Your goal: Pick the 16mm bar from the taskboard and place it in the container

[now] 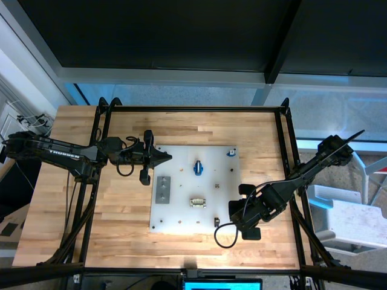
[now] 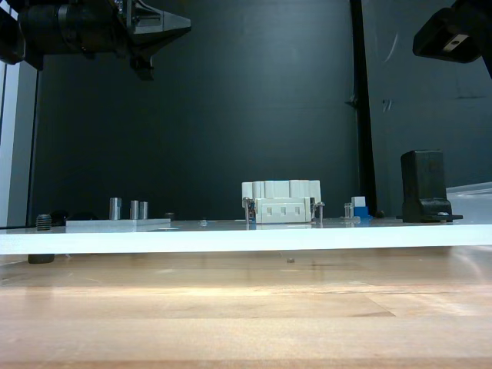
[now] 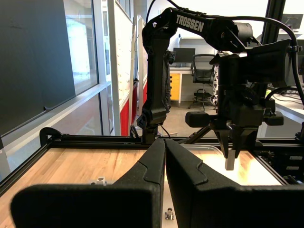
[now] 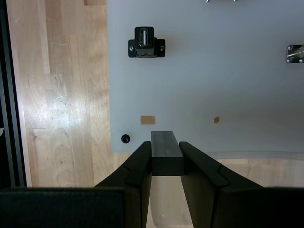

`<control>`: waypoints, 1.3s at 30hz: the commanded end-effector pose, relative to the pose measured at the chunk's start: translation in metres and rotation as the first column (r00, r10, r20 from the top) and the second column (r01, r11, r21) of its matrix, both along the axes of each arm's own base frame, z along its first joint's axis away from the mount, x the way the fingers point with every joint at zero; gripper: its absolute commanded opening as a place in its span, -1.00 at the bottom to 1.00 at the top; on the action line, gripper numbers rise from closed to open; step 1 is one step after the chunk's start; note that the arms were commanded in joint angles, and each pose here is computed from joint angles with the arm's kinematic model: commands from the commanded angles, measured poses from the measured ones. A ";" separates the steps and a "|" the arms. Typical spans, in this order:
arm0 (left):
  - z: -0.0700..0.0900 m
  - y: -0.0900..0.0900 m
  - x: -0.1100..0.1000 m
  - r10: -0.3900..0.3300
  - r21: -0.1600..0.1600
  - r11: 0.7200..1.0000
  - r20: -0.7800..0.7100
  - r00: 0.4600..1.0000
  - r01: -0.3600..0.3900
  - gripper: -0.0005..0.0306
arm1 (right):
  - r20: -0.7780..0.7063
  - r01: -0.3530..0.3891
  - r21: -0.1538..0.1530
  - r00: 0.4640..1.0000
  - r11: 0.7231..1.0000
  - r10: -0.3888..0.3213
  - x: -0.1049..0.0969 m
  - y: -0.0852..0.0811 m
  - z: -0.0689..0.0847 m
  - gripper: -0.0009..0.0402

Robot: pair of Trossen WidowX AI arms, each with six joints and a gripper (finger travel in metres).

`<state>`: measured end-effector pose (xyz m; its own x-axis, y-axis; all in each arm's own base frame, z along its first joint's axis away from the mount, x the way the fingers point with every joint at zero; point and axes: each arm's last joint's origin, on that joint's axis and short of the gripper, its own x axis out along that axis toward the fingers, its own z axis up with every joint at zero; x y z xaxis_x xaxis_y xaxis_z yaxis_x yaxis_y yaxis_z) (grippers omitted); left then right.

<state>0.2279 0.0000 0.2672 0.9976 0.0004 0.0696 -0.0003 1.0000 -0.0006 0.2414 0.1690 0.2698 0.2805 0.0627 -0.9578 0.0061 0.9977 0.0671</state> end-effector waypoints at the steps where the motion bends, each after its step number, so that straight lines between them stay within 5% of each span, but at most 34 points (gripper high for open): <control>1: 0.000 0.000 0.000 0.000 0.000 1.000 0.000 1.000 0.000 -0.96 | -0.006 0.001 -0.004 1.000 1.000 -0.001 -0.001 0.000 -0.001 -0.94; 17: 0.000 0.000 0.000 0.000 0.000 1.000 0.000 1.000 0.000 -0.97 | -0.044 0.114 0.004 0.992 0.993 -0.114 -0.035 -0.023 -0.008 -0.96; 39: 0.000 0.000 0.000 0.000 0.000 1.000 0.000 1.000 0.000 -0.96 | -0.077 0.225 0.012 0.972 0.974 -0.224 -0.077 -0.048 -0.041 -0.96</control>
<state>0.2279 0.0000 0.2673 0.9976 0.0004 0.0699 -0.0004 1.0000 -0.0002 0.1658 0.1218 0.2310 0.2190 0.0269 -0.9754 0.2363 0.9684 0.0797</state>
